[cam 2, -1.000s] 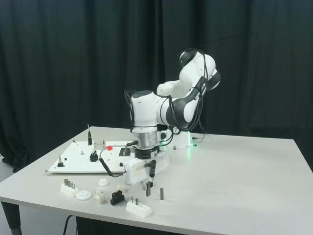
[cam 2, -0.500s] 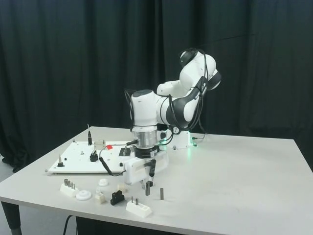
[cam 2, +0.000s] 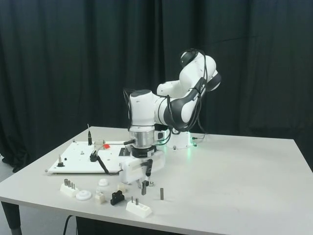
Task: Insert square peg 4.
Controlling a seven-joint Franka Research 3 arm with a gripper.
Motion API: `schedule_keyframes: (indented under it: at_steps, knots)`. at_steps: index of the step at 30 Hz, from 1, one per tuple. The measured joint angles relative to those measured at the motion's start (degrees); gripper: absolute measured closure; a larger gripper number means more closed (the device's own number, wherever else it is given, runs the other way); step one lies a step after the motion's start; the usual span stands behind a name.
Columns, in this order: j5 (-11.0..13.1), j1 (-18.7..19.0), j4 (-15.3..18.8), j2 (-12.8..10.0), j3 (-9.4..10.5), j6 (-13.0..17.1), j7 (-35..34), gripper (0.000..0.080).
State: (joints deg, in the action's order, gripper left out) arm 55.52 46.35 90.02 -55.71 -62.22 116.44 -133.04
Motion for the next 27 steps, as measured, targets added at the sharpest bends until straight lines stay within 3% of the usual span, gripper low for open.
schedule_keyframes:
  at_steps: [7,14,19,27]
  knots:
    - [-0.03,0.05,0.05,-1.44,-2.76,-1.81,3.32,0.0649]
    - [0.0,0.29,0.11,-4.33,-8.18,-6.68,8.77,0.0649]
    - [1.75,0.82,0.38,-8.21,-13.94,-12.05,14.68,0.0649]
    - [10.18,2.05,4.08,-19.02,-26.13,-21.6,29.64,0.0649]
